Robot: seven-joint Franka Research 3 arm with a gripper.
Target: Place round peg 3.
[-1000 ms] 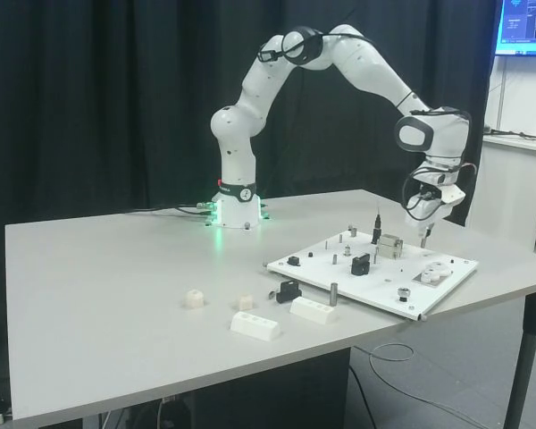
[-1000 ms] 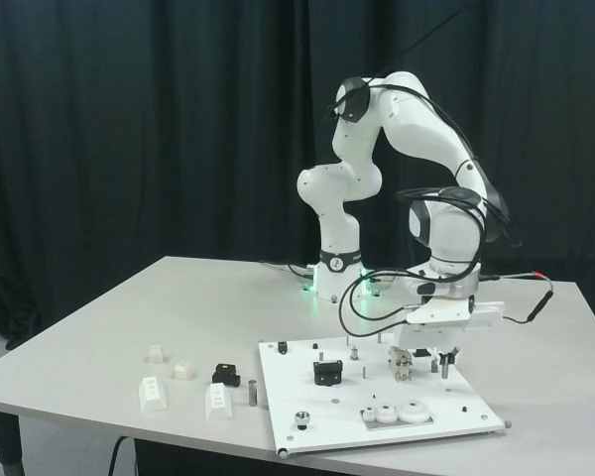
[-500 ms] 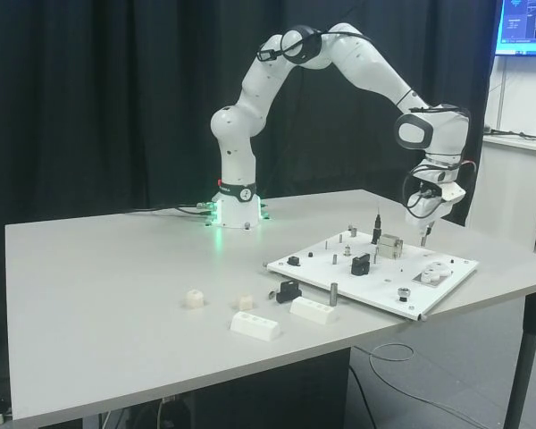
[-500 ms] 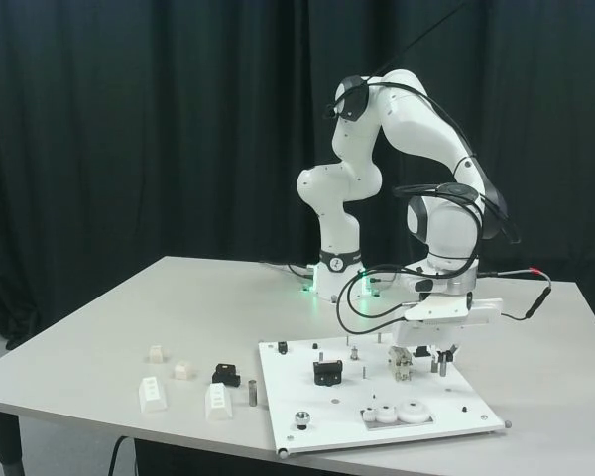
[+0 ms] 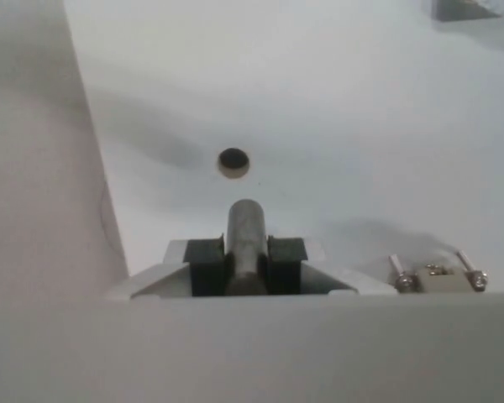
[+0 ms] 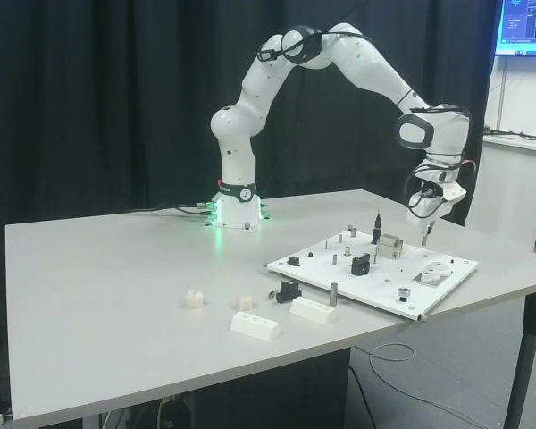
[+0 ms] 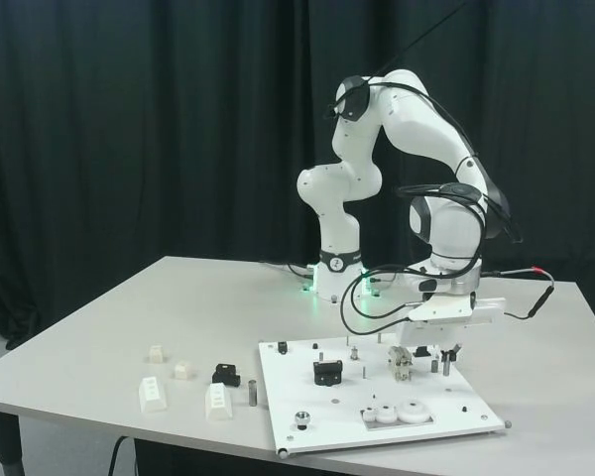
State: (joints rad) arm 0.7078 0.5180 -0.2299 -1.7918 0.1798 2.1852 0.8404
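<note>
My gripper [image 5: 245, 256] is shut on a grey round peg [image 5: 245, 239], which points down at the white board [image 5: 336, 109]. In the wrist view a small dark round hole [image 5: 233, 161] lies in the board just past the peg's tip. From the first room view, the gripper [image 6: 426, 225] hangs above the board's far right part, the peg [image 6: 426, 234] clear of the surface. The second room view shows the gripper [image 7: 437, 357] just above the board [image 7: 377, 392], beside a small metal block [image 7: 401, 362].
The board carries several pegs, a black block [image 6: 361, 264], white gears [image 6: 433, 270] and a metal block [image 6: 390, 245]. Off the board lie a black piece [image 6: 288, 290], a grey upright peg [image 6: 334, 292] and white blocks [image 6: 255, 324] on the grey table [image 6: 116, 277].
The gripper has risen slightly with the peg still held; the arm otherwise keeps its place over the board's far right part.
</note>
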